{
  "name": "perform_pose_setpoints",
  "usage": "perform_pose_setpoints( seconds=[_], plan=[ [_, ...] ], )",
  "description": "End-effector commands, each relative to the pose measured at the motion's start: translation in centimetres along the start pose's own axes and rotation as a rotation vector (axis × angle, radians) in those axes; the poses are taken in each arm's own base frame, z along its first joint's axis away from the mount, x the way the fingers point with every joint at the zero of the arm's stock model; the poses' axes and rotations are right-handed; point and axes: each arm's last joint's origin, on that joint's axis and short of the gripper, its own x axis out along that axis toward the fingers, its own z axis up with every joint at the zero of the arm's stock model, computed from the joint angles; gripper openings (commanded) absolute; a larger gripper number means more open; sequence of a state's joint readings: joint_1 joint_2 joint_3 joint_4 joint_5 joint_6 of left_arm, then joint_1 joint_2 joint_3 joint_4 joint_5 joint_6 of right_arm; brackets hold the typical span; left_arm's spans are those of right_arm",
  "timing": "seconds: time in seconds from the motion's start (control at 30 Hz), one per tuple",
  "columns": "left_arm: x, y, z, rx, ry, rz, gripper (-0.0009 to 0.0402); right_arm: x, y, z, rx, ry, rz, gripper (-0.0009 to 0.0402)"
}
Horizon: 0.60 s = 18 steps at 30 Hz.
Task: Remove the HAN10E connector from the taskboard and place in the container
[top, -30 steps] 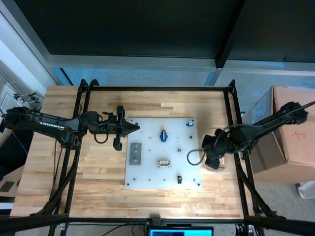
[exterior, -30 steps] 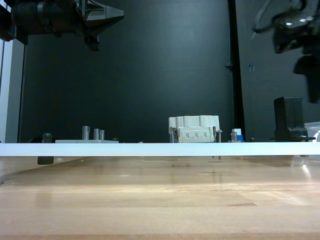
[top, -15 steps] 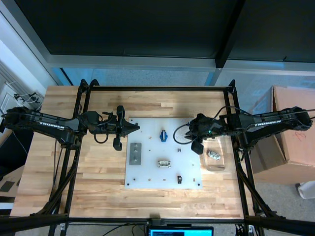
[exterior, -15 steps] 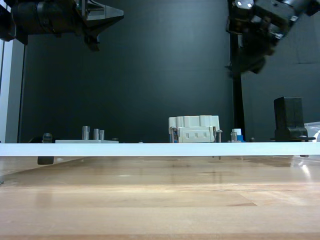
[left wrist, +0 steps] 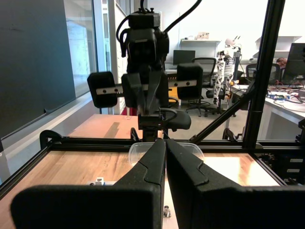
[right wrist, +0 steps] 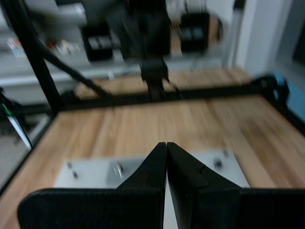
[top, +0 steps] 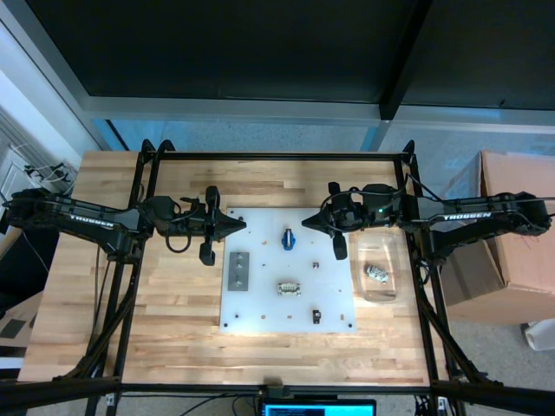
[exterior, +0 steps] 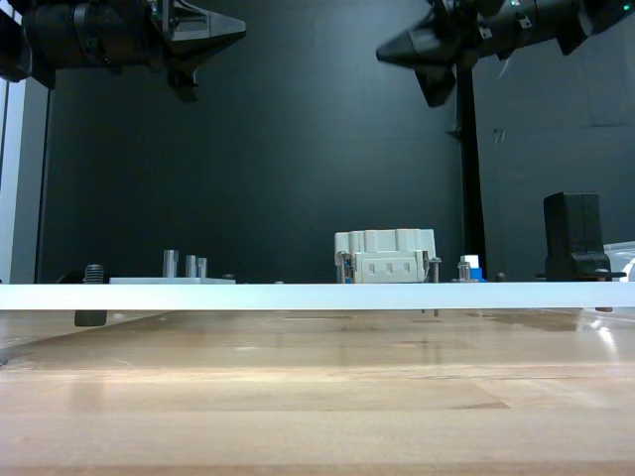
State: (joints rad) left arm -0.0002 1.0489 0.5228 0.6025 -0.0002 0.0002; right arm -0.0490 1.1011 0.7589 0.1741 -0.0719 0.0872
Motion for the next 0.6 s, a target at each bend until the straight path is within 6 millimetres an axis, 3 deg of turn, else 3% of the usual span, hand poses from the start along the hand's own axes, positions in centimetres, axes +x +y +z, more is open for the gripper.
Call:
perform_pose_setpoints(
  seconds=[0.03, 0.27, 0.6],
  plan=[
    [0.0, 0.0, 0.0, 0.000, 0.000, 0.000, 0.0000, 0.0, 0.0, -0.1, -0.009, -0.094, 0.007, 0.0000],
    [0.0, 0.0, 0.0, 0.000, 0.000, 0.000, 0.0000, -0.2, -0.2, -1.0, -0.020, -0.212, 0.014, 0.0000],
    [0.0, 0.0, 0.0, 0.000, 0.000, 0.000, 0.0000, -0.2, -0.1, -1.2, -0.031, -0.207, 0.048, 0.0000]
  ],
)
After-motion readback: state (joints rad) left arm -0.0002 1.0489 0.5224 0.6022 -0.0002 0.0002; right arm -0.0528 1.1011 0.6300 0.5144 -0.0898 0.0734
